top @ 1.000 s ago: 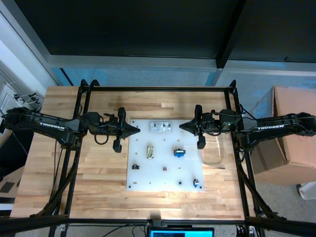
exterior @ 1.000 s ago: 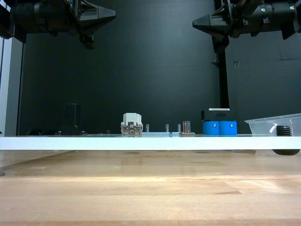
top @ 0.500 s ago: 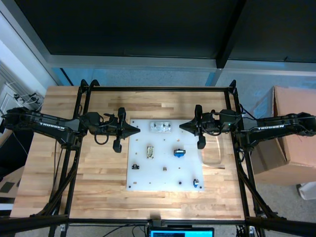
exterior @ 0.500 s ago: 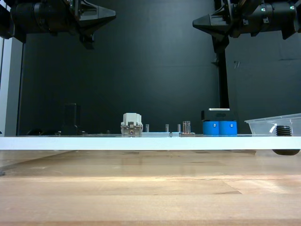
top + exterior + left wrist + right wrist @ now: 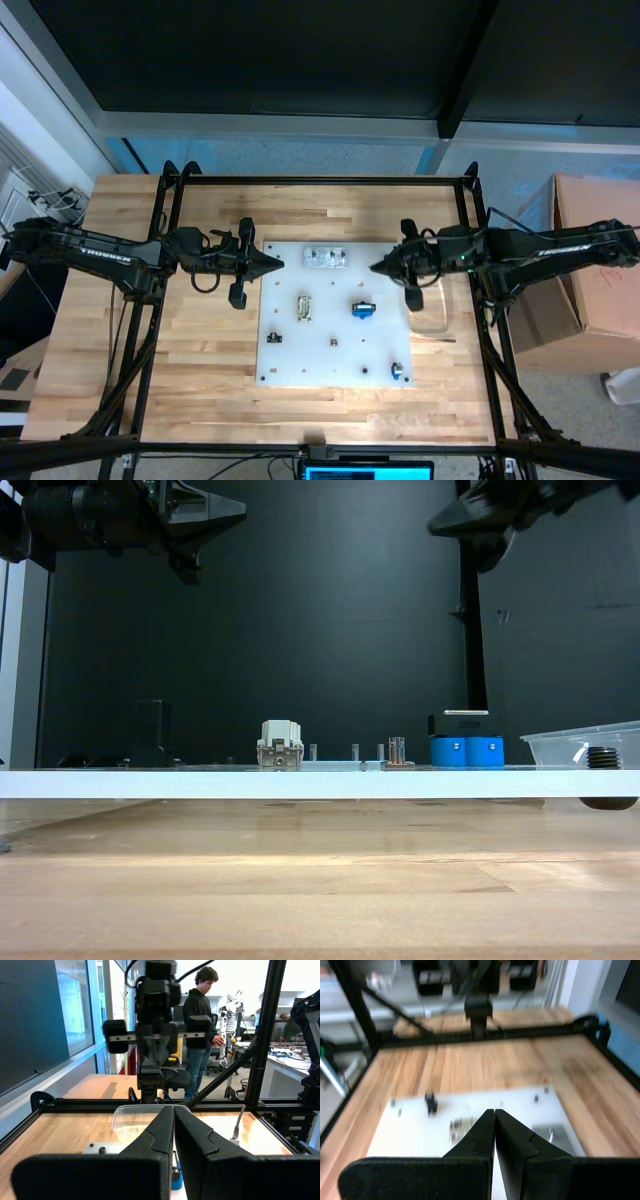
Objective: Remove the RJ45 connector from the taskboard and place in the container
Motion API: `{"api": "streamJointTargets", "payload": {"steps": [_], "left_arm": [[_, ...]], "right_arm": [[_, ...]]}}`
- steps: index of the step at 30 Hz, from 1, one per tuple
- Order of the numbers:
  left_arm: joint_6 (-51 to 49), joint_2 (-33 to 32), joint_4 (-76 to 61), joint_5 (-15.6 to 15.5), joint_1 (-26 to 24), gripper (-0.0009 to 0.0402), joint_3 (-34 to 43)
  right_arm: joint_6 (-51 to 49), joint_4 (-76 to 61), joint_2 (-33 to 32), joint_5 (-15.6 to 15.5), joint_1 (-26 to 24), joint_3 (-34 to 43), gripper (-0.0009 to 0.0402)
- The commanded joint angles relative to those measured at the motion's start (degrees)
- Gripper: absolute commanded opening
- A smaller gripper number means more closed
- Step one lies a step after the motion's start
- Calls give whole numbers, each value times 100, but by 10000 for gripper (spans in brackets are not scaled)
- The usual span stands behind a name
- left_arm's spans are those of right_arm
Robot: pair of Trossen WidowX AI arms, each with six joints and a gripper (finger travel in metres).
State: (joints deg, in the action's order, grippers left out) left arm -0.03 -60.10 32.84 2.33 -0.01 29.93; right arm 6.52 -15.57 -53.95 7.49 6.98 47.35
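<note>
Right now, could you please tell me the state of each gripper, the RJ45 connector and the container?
left gripper: shut, empty, high over the taskboard's left edge.
right gripper: shut, empty, high over the taskboard's right part.
RJ45 connector: upright on the taskboard, unheld.
container: open-topped, beside the taskboard's right edge.
</note>
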Motion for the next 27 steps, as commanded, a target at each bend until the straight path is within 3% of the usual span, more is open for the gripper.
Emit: {"api": "streamJointTargets", "payload": {"steps": [1, 9, 18, 27], "left_arm": [[2, -2, 2, 0, 2, 0, 2], [2, -2, 2, 0, 2, 0, 2], [2, -2, 2, 0, 0, 0, 2], [2, -2, 2, 0, 2, 0, 2]], "right_arm": [[258, -1038, -44, 304, 409, 400, 0], [1008, -3025, -599, 654, 1401, 1397, 0], [1727, -4498, -1550, 647, 2227, 2371, 0], [2291, -5442, -2251, 446, 2717, 3027, 0]]}}
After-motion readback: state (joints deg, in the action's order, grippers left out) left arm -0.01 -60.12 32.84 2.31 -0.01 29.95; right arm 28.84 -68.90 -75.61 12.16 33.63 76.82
